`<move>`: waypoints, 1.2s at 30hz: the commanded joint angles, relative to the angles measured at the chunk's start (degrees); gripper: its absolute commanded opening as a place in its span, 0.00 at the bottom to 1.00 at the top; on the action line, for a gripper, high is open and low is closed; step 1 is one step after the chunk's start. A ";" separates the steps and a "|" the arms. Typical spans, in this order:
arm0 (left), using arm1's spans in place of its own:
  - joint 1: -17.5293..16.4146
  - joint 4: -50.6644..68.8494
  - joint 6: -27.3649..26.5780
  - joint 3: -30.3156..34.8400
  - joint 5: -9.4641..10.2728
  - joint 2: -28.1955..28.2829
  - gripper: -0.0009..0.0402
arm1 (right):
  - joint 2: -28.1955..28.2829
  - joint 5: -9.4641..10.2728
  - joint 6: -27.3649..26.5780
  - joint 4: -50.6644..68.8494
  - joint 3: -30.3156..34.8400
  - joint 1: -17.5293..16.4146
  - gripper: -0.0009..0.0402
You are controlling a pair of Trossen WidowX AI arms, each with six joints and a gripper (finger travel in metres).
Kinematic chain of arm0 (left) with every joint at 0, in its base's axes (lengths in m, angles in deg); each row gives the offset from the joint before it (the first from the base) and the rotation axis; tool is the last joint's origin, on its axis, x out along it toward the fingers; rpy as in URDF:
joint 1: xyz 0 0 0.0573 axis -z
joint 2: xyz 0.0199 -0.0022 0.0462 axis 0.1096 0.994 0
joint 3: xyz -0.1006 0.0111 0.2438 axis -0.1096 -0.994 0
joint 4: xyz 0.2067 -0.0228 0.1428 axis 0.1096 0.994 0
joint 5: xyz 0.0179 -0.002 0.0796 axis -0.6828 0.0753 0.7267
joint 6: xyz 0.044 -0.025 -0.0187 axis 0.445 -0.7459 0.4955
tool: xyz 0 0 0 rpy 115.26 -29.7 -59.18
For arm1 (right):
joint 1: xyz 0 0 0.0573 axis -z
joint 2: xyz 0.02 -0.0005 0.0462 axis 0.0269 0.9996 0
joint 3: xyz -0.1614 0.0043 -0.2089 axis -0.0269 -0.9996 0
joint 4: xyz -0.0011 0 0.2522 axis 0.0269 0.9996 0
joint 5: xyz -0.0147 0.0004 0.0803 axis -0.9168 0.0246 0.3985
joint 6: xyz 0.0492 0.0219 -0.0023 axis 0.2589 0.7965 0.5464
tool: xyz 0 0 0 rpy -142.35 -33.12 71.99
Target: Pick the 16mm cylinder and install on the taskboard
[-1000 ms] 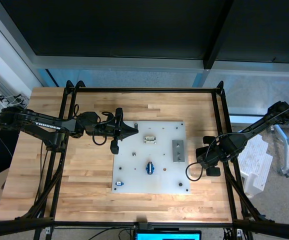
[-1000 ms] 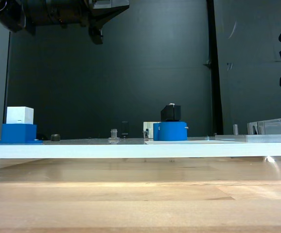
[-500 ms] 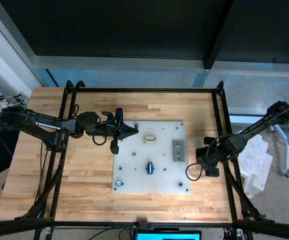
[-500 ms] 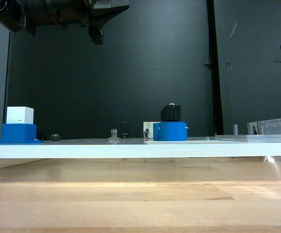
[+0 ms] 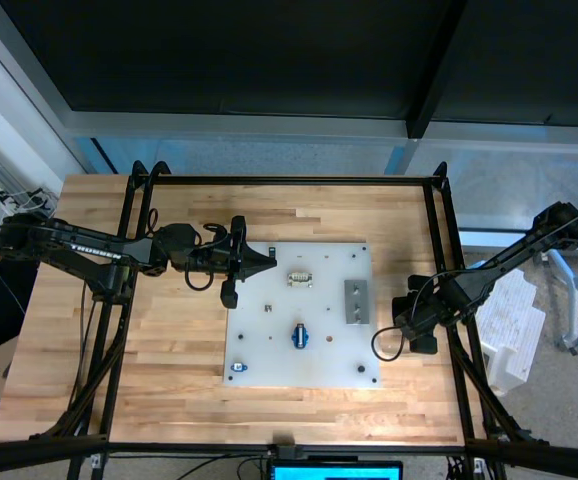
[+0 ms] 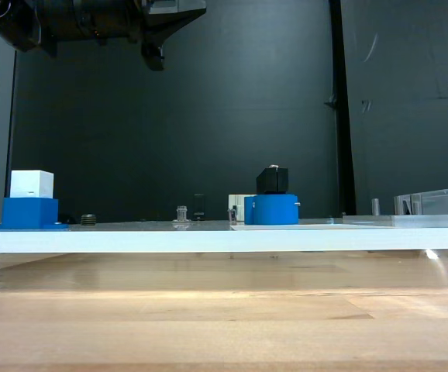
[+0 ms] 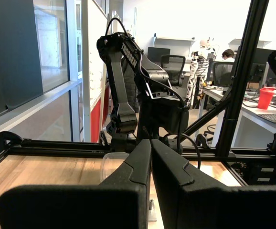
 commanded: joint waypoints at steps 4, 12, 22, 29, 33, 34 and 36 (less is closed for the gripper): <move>-0.02 -0.02 0.02 0.00 -0.02 0.00 0.02 | 0.02 -0.02 1.40 -2.25 -2.10 -0.13 0.44; 0.00 -0.02 0.00 0.00 -0.02 0.00 0.02 | 0.02 -0.04 1.40 -6.05 -4.50 -0.24 0.44; 0.00 -0.02 0.02 0.00 -0.02 0.00 0.02 | 1.09 -0.31 1.29 -7.37 -5.70 -0.24 0.42; 0.00 -0.02 0.02 0.00 -0.02 0.00 0.02 | 1.09 -0.42 1.09 -7.50 -5.77 -0.24 0.38; 0.00 -0.02 0.02 0.00 -0.02 0.00 0.02 | 1.09 -0.42 0.92 -7.50 -5.77 -0.24 0.36; -0.02 -0.02 0.00 0.00 -0.02 0.00 0.02 | 1.09 -0.42 0.92 -7.50 -5.79 -0.24 0.35; 0.00 -0.02 0.02 0.00 -0.02 0.00 0.02 | 1.09 -0.42 0.92 -7.48 -5.79 -0.24 0.34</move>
